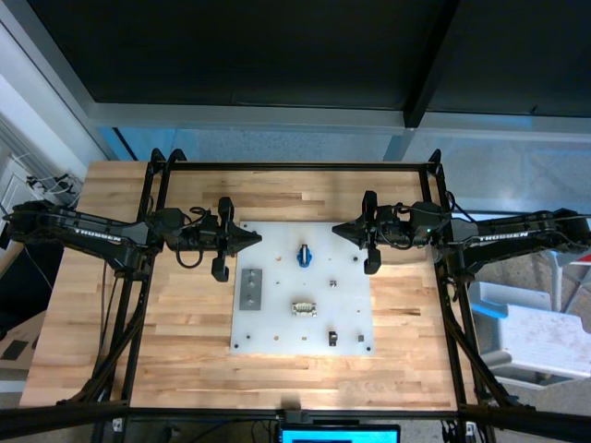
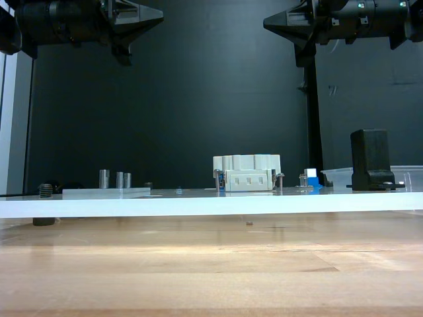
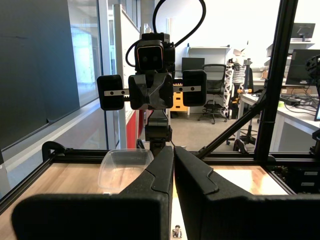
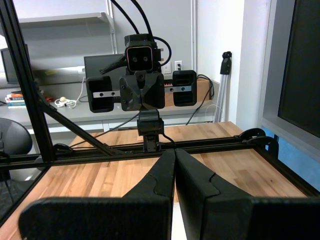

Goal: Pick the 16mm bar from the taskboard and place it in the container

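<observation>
**A:** 16mm bar? Tiny grey stub, I think, standing on the taskboard right of centre, untouched.

**B:** Noted. Left gripper high over the board's far-left corner, jaws together, empty. Reads as a ready pose. Right gripper mirrors it, jaws together. Container on the table off the board, right arm's side. "TROSSEN" on both arms.

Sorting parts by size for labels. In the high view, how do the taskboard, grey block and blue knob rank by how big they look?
1. taskboard
2. grey block
3. blue knob
The gaps are clear, with no ties. The left gripper and right gripper, both shut, hang high near the taskboard's far edge.
</observation>
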